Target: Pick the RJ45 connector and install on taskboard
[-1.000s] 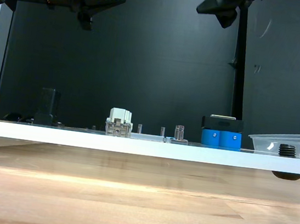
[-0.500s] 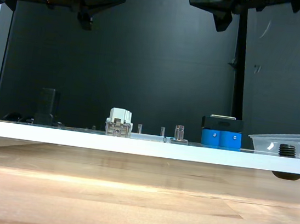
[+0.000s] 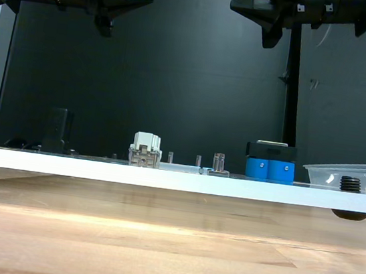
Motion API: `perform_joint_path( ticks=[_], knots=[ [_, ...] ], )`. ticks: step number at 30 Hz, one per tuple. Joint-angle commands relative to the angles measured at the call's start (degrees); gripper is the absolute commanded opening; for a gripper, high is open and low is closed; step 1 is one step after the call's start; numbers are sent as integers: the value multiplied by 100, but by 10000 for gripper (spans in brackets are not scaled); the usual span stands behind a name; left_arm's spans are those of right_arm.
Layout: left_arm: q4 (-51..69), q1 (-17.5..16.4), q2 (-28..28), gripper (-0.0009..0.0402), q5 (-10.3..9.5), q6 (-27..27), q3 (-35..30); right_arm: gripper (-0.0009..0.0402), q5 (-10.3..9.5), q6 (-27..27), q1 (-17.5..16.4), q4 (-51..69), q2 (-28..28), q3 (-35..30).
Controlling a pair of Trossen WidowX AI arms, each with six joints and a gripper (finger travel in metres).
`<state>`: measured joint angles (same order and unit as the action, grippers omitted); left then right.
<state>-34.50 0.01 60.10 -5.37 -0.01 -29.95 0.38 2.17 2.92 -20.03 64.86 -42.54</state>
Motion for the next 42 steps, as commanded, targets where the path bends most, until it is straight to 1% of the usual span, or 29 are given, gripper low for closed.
perform_joint_path(
  ticks=[1, 5, 10, 29, 42],
  knots=[
    [-2, 0, 0, 0, 2, 0, 0, 0, 2, 52, 0, -201, 7, 122],
    [-2, 0, 0, 0, 0, 0, 0, 0, 4, 66, 0, -452, 7, 264],
    [0, 0, 2, 0, 2, 0, 0, 0, 4, 186, 0, -474, 7, 310],
    [-2, 0, 0, 0, 2, 0, 0, 0, 0, 173, -7, -667, 15, 387],
    [-2, -2, 0, 0, 2, 0, 0, 0, -22, 52, -33, -691, 15, 387]
  ],
)
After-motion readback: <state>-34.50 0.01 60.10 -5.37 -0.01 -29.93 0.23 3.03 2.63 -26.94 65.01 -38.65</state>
